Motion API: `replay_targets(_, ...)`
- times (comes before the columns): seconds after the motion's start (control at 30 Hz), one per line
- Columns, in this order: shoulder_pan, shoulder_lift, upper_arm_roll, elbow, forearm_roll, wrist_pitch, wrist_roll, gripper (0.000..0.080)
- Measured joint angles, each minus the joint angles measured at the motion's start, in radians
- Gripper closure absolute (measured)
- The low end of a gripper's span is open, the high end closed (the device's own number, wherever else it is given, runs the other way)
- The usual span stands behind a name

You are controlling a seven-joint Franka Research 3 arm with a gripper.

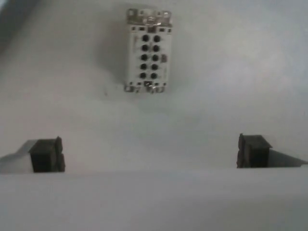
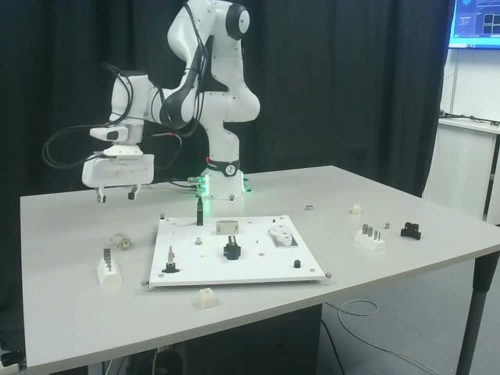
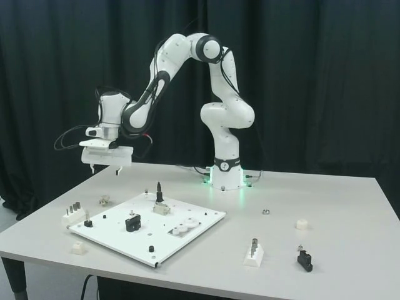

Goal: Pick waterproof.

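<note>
A big white board (image 2: 234, 266) lies in the middle of the grey table (image 2: 406, 211). A small black clip (image 2: 411, 230) sits at the right. Black curtains (image 2: 351, 78) hang behind.

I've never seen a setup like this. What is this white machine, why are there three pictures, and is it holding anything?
It is a robot arm bolted to a grey table. Two pictures come from cameras in the room; the third looks down from the arm's wrist. The gripper, its two-fingered hand, is open and holds nothing. Under it on the table lies a small white connector with two rows of black holes. A white board carries small parts, and other small pieces lie scattered on the table.
</note>
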Motion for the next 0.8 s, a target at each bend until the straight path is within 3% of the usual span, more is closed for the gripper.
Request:
replay_targets(0.37, 0.001, 0.152, 0.013, 0.099, 0.096, -0.038, -0.003, 0.0003)
replay_targets(0.8, 0.001, 0.245, 0.019, 0.163, 0.211, -0.09, -0.071, 0.0003)
